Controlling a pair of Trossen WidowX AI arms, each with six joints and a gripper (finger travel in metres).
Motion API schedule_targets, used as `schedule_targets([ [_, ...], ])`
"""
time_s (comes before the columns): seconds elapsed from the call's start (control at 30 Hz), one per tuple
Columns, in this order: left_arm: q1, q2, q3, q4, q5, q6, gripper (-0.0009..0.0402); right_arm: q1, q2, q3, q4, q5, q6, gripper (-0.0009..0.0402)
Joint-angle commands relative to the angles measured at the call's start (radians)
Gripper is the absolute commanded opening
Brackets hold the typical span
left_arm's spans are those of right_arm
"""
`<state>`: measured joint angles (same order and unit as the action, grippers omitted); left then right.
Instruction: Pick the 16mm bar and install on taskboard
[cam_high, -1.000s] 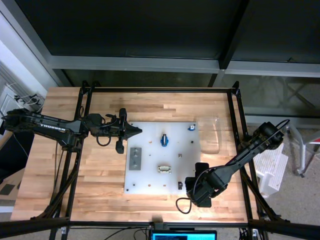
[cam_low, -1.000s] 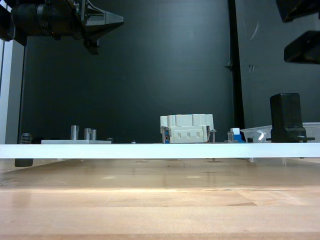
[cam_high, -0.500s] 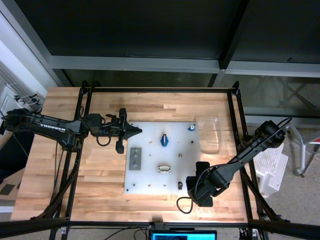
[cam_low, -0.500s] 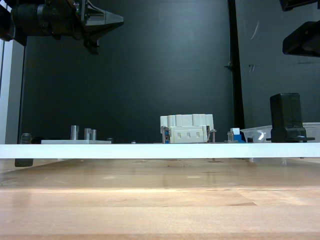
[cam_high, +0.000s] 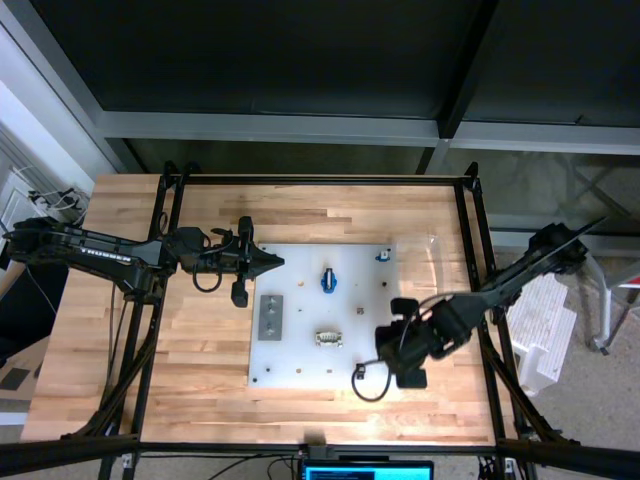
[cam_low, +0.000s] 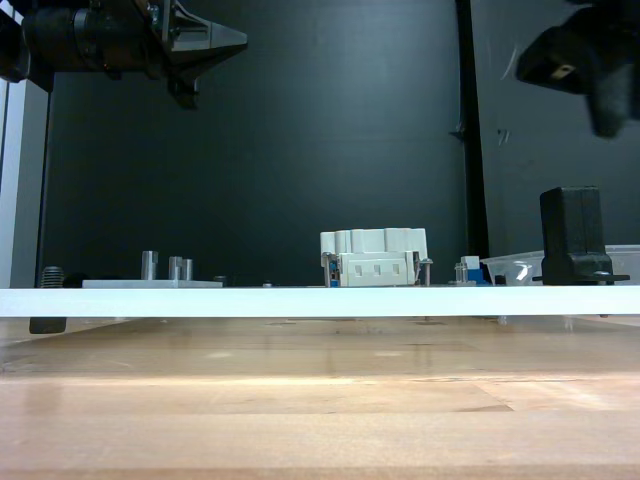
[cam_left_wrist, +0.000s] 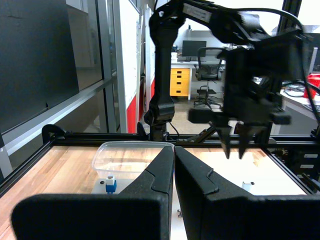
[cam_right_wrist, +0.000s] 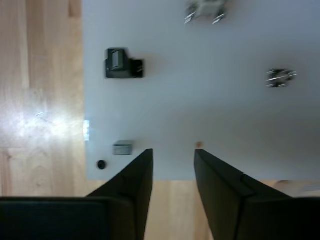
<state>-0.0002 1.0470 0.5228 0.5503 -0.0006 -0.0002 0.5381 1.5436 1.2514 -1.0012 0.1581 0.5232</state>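
I cannot make out the 16mm bar in any view. The white taskboard (cam_high: 300, 350) lies mid-table and carries a grey holed block (cam_high: 270, 316) and a blue fitting (cam_high: 329, 280). My left gripper (cam_high: 274, 262) hangs high over the board's far left corner, shut with nothing in it; the left wrist view shows its fingers (cam_left_wrist: 162, 170) pressed together. Over the board's right edge hovers my right gripper (cam_high: 398, 345), looking straight down on the taskboard (cam_right_wrist: 200, 100). It is open and empty, its fingers (cam_right_wrist: 137, 190) apart. From the left wrist view the right gripper (cam_left_wrist: 234, 149) points downward.
A clear plastic tray (cam_high: 420, 270) sits on the table just past the board's far right corner. On the board stand a white multi-pin connector (cam_high: 328, 340) and a black connector (cam_right_wrist: 120, 64). Short metal pegs (cam_low: 165, 266) rise from the grey block. Black frame rails (cam_high: 470, 250) run along both sides.
My right gripper has moved from the table near the board's near right corner up and inward over the board's right edge. The left arm has not moved.
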Motion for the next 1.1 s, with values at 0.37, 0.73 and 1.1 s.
schedule_targets([
  [0.37, 0.0, 0.0, 0.0, 0.0, 0.0, 0.0, 0.0, -0.276, -0.19, -0.047, 0.11, 0.006, -0.307, 0.0003],
  [0.73, 0.0, 0.0, 0.0, 0.0, 0.0, 0.0, 0.0, -0.472, -0.256, -0.047, 0.227, -0.063, -0.498, 0.0],
  [1.1, 0.0, 0.0, 0.0, 0.0, 0.0, 0.0, 0.0, -0.544, -0.332, -0.118, 0.473, -0.159, -0.557, 0.0],
])
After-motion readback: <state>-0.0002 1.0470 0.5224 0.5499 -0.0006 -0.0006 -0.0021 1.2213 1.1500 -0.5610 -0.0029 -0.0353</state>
